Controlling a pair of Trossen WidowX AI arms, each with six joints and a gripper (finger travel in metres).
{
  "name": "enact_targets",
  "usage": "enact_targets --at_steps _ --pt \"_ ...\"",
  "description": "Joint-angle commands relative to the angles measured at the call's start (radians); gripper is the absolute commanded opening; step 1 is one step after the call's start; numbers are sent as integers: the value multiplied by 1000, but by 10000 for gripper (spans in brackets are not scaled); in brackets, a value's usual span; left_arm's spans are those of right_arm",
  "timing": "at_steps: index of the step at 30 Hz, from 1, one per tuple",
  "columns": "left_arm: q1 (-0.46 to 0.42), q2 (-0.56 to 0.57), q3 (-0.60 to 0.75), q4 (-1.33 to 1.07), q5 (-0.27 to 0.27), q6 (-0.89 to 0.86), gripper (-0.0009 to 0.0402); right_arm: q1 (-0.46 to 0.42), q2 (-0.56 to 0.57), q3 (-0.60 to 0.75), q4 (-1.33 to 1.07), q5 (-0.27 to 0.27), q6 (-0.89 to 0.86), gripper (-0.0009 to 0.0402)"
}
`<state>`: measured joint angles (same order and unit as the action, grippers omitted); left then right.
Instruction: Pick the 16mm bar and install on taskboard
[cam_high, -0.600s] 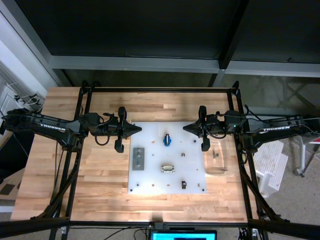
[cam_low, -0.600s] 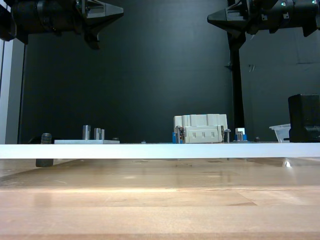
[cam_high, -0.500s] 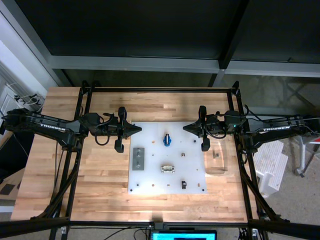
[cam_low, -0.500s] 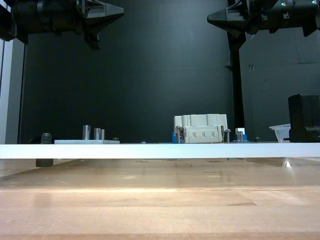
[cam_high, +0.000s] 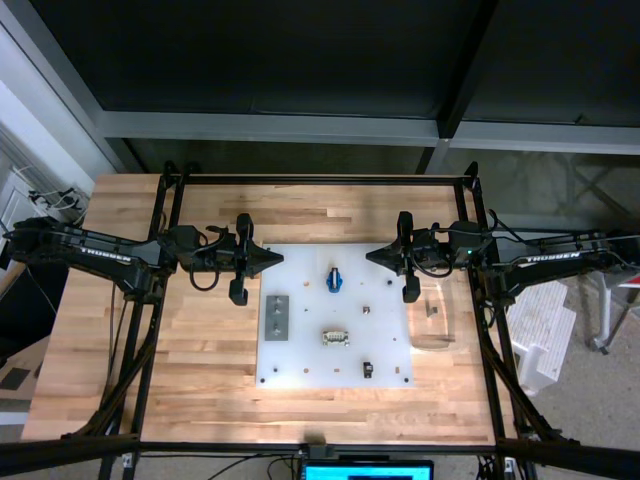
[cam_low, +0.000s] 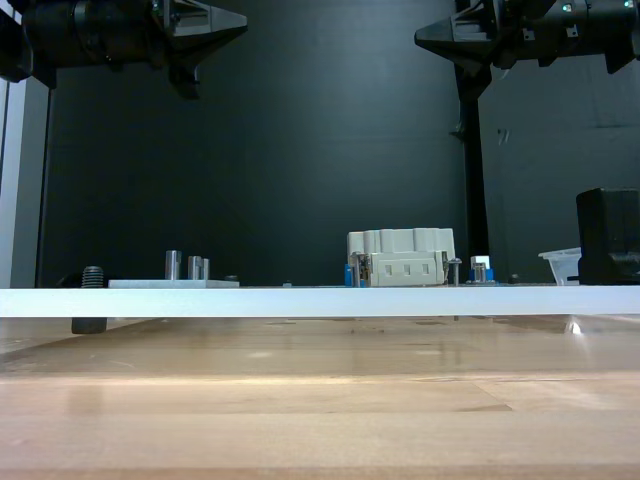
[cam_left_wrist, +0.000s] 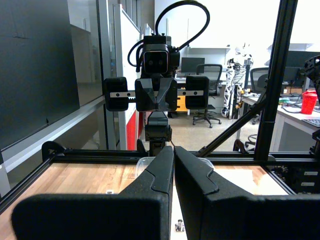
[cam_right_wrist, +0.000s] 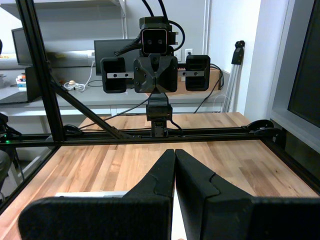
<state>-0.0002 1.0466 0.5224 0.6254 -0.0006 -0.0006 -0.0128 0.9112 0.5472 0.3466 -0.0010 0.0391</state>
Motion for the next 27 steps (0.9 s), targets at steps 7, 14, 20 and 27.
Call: enact_targets --at_steps 7,14,20,27 --pt "0 0 0 0 0 0 0 0 0 0 1 0 6 0" --pt "0 0 0 0 0 0 0 2 -8 10 -40 0 6 0" --pt "0 0 0 0 0 0 0 21 -8 126 -401 0 8 0" --pt "0 0 0 0 0 0 0 42 -3 283 -852 9 51 0"
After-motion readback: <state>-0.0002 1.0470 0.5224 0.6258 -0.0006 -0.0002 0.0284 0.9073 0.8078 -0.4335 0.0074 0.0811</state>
